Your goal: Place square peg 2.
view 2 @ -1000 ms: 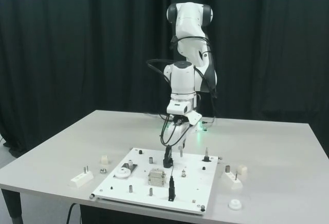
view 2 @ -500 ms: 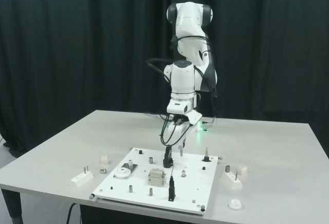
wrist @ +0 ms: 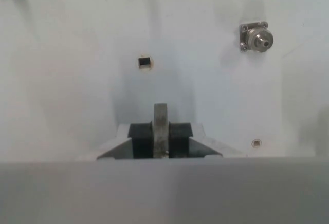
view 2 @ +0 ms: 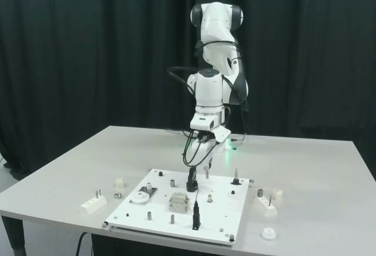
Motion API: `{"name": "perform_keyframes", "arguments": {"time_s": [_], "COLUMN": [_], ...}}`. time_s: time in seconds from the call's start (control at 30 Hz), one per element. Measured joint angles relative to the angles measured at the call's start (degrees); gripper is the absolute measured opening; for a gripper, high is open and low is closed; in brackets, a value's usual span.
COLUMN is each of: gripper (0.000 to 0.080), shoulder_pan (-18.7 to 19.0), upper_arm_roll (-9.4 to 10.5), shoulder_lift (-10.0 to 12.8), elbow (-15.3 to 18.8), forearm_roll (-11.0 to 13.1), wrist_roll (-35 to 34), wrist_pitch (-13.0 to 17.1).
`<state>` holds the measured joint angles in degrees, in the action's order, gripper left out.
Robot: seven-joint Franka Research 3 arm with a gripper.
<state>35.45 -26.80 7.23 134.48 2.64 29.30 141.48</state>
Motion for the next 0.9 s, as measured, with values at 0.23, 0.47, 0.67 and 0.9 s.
{"name": "perform_keyframes", "arguments": {"time_s": [0.23,0.47,0.67,0.9], "gripper": [0.0061,0.0061,0.0061,0.0061], "shoulder_pan": [0.4,1.5,2.5,4.1], "upper_arm_roll": [0.28,0.94,2.41,4.21], "shoulder_lift": [-0.1,-0.4,-0.7,-0.8], "elbow": [-0.2,-0.2,-0.2,-0.2], "forearm_roll": [0.0,0.0,0.0,-0.2], "wrist_roll": [-2.7,-7.3,-12.9,-21.4], "wrist_pitch": [0.0,0.0,0.0,0.0]}}
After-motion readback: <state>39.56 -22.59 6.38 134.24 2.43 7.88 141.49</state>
